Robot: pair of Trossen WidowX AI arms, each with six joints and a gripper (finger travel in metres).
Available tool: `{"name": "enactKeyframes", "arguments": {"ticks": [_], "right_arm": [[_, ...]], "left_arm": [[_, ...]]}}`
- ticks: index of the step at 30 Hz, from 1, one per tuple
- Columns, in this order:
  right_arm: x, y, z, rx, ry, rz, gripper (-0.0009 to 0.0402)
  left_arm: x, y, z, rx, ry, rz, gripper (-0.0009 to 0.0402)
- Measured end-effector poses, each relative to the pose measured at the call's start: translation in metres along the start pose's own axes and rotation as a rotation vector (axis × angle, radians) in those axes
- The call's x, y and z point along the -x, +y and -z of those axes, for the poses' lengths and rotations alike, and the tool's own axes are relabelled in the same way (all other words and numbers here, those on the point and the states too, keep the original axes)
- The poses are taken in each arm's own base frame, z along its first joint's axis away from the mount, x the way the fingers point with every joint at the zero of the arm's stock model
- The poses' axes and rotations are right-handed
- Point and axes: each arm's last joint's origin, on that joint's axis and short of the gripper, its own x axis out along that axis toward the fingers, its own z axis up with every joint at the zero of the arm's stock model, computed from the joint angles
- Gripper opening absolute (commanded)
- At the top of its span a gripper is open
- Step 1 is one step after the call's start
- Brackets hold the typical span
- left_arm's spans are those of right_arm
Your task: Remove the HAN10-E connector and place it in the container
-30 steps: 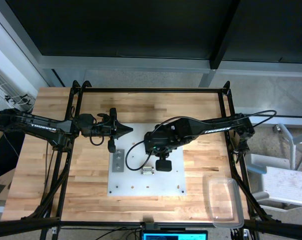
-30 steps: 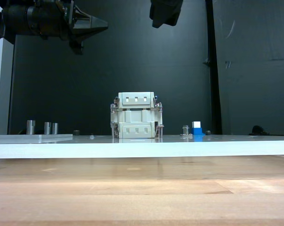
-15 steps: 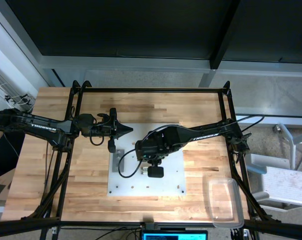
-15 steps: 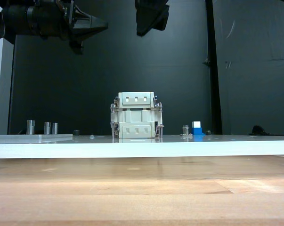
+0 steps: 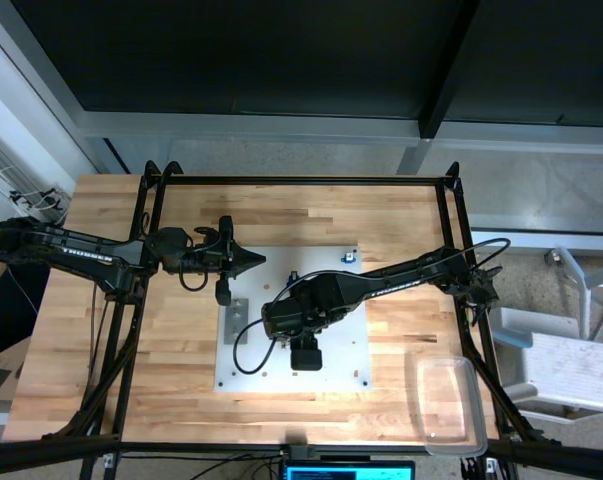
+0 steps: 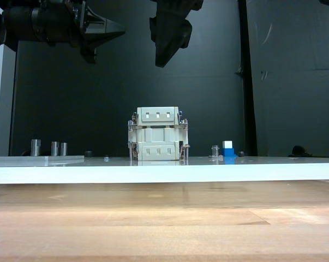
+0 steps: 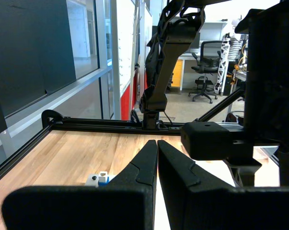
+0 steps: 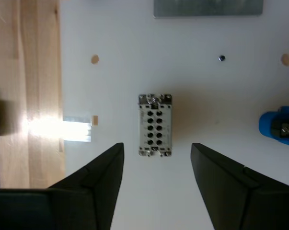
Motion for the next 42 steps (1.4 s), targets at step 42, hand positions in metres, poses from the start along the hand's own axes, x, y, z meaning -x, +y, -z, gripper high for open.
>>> {"name": "enactKeyframes", "arguments": {"ticks": [42], "right_arm": [[-0.076,0.005,-0.001,0.018,0.081,0.053,0.0271]], "left_arm": [[0.000,0.000,0.000,0.000,0.000,0.000,0.0000]]}}
